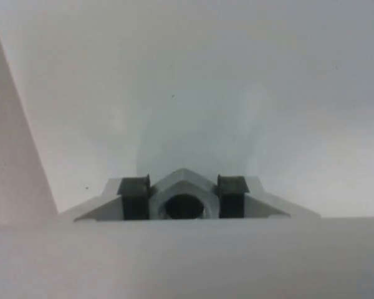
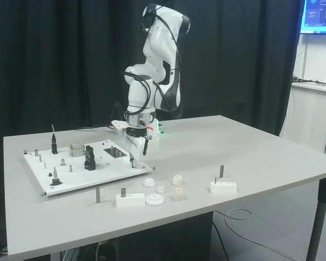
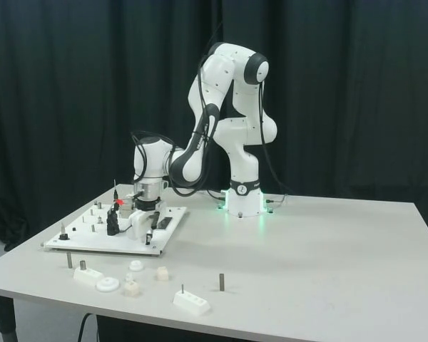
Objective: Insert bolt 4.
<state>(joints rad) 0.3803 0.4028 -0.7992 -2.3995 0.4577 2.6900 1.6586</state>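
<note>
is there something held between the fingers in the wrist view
Yes, a grey hexagonal bolt head sits clamped between the two black fingers of the gripper.

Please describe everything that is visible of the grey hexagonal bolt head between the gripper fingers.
The grey hexagonal bolt head looks like dull metal, with flat faces and a dark round recess in its middle. It sits between the two black finger pads of the white gripper, which press it on two opposite sides. The wrist view looks straight at the head; the shank is hidden. Beyond it lies only the white assembly board. In both room views the bolt is too small to see.
</note>
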